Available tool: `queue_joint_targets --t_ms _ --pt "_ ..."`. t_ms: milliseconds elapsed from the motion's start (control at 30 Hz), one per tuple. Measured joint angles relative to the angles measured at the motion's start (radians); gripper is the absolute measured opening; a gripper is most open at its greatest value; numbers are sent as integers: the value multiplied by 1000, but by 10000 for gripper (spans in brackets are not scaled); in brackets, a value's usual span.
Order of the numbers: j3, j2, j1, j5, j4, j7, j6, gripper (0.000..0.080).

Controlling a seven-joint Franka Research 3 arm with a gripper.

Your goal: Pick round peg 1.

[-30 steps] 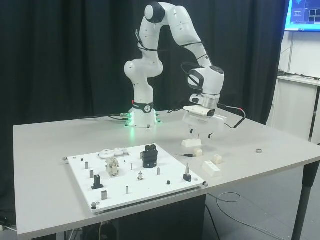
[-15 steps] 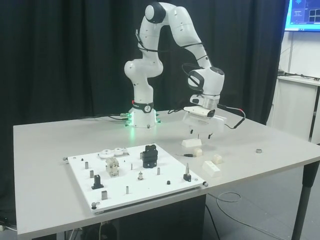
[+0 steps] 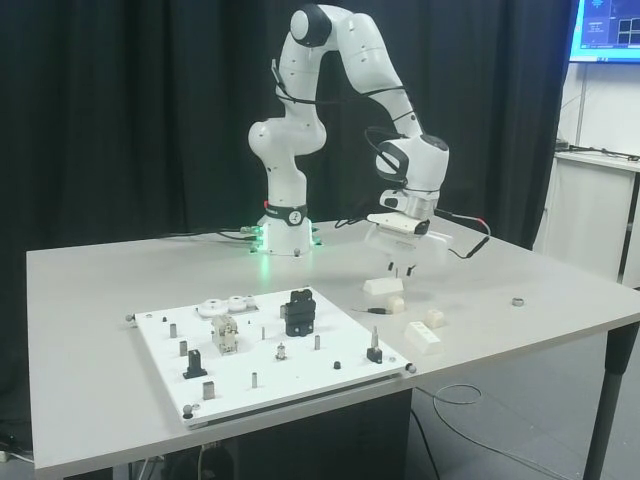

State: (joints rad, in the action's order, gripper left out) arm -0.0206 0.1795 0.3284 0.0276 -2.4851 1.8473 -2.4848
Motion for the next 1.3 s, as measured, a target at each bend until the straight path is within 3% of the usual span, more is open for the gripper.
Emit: queue_joint_targets --t_ms 167,200,400,433,900,1300 --pt "-1 2 -1 0 -1 3 0 542" --pt "-1 2 -2 1 -1 3 0 182" --pt "-2 6 -4 1 -1 3 0 182" --pt "-3 6 -4 1 -1 3 0 44" --pt "-5 3 -6 24 14 3 -4 19" --pt "-7 -22 -6 32 29 3 -1 19"
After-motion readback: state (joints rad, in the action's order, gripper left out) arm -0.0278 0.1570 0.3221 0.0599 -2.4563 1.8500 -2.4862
